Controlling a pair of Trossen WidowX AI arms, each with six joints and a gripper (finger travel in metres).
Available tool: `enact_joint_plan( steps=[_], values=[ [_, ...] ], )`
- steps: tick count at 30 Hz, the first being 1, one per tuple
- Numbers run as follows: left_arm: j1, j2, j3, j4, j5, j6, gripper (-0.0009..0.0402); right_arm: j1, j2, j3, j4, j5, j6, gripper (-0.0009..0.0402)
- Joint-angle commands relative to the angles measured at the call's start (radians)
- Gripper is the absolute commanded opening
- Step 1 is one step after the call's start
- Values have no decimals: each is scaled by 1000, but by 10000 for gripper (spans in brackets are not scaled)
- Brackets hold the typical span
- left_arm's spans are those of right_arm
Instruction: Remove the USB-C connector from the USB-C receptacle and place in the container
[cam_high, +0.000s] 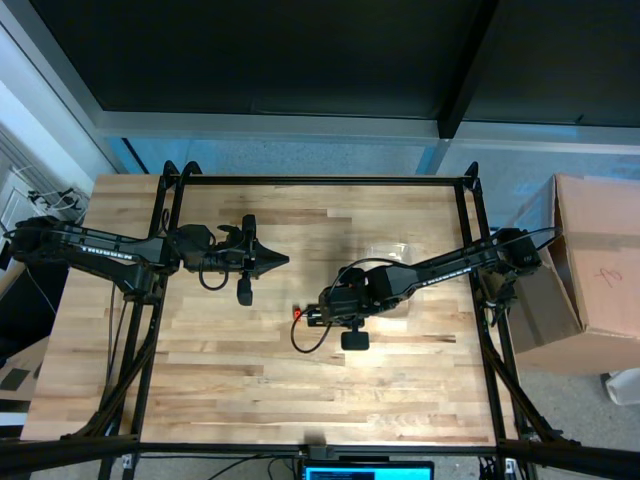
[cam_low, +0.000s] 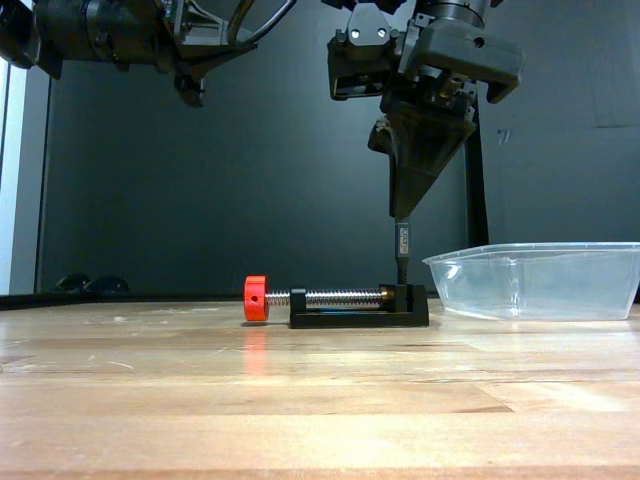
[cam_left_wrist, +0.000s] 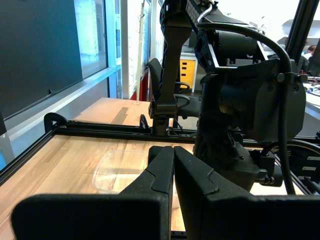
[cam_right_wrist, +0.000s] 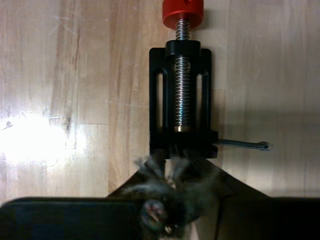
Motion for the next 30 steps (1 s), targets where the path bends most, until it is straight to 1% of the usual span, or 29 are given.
enact_joint_plan(
  steps=[1, 2, 6, 13, 21, 30],
  values=[
    [0, 0, 0, 0, 0, 0, 0, 0, 0, 0, 0, -5, -1, 7],
    [0, 0, 0, 0, 0, 0, 0, 0, 0, 0, 0, -5, -2, -2],
    [0, 0, 0, 0, 0, 0, 0, 1, 0, 0, 0, -5, -1, 4],
    [0, 0, 0, 0, 0, 0, 0, 1, -8, 0, 0, -5, 0, -1],
    [0, 0, 0, 0, 0, 0, 0, 0, -62, 6, -5, -3, 1, 0],
    [0, 0, 0, 1, 0, 0, 0, 0, -110, 65, -63, 12, -1, 0]
  ],
)
